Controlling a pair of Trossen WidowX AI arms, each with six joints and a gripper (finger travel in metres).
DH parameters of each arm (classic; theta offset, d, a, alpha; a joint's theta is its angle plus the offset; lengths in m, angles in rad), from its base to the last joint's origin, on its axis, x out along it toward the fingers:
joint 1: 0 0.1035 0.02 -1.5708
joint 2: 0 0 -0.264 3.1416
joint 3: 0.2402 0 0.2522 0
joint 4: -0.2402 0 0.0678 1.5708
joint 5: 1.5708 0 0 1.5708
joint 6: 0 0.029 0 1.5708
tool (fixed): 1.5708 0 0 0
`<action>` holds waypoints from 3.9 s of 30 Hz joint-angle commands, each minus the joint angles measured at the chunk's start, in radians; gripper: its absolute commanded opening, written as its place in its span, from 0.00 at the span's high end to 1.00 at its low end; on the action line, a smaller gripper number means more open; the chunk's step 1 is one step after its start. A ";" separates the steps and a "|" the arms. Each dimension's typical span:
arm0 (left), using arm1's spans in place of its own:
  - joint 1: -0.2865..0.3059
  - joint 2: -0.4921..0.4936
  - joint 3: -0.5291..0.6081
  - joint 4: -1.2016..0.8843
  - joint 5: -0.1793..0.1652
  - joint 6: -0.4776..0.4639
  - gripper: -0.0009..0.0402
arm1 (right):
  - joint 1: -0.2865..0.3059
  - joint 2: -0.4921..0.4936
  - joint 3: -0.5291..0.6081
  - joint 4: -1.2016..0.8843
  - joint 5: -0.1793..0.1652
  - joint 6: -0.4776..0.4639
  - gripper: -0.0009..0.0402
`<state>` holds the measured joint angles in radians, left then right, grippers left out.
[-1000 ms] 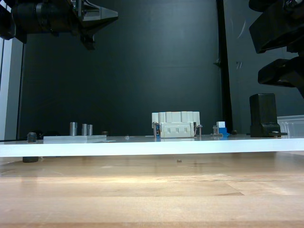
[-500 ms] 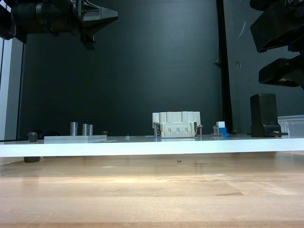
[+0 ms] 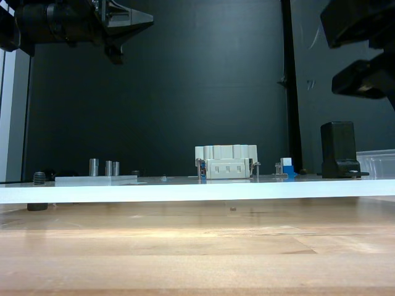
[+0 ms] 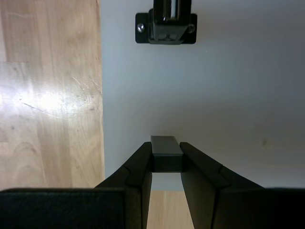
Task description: Pick the 16mm bar from the taskboard and place it in the container
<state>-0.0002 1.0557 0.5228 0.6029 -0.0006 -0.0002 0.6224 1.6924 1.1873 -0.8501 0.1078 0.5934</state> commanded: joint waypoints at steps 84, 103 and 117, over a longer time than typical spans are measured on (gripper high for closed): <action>0.000 0.000 0.000 0.000 0.000 0.000 0.98 | -0.169 -0.665 -0.402 -0.327 -0.005 0.274 0.96; 0.000 0.000 0.000 0.000 0.000 0.000 0.98 | -0.168 -0.657 -0.441 -0.274 -0.007 0.262 0.96; 0.000 0.000 0.000 0.000 0.000 0.000 0.98 | -0.168 -0.657 -0.441 -0.261 -0.005 0.235 0.68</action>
<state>-0.0002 1.0554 0.5228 0.6029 -0.0006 -0.0006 0.4538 1.0351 0.7464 -1.1107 0.1013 0.8345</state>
